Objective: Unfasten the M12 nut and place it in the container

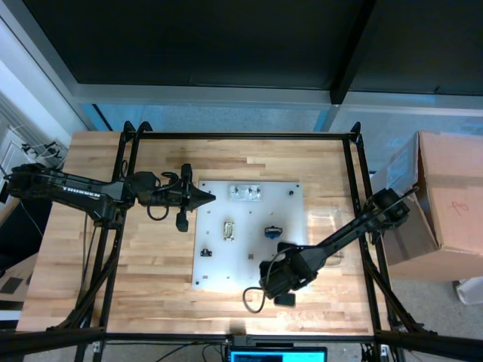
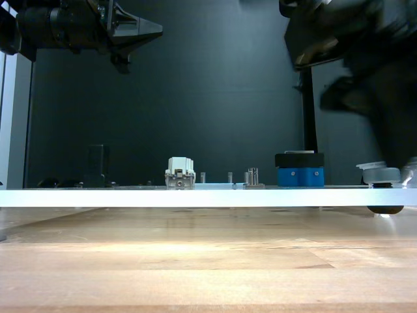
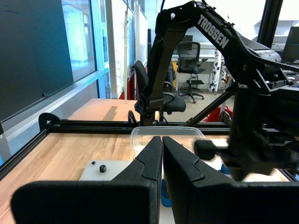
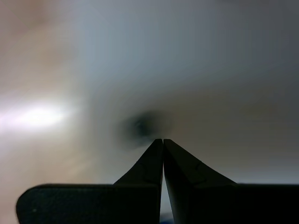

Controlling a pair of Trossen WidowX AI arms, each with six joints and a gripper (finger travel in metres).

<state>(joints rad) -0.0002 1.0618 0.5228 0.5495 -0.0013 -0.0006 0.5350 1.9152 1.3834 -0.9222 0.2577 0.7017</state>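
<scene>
Right end effector (image 4: 162, 140) above nut (image 2: 381, 174) on stud (image 2: 384, 185); left end effector (image 1: 212, 197) aloft

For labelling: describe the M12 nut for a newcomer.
At the white board's near right edge, beneath the right pincer, the M12 nut sits on its black stud; the left pincer hangs over the far left edge. It's a squat silver disc, unlike the blue block nearby.

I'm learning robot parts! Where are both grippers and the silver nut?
left gripper (image 1: 211, 197): high view, shut tips, over board (image 1: 226, 268), left edge.
right gripper (image 4: 162, 140): right wrist view, shut tips, empty, above board.
silver nut (image 2: 381, 175): low view, its side, board's right end.
</scene>
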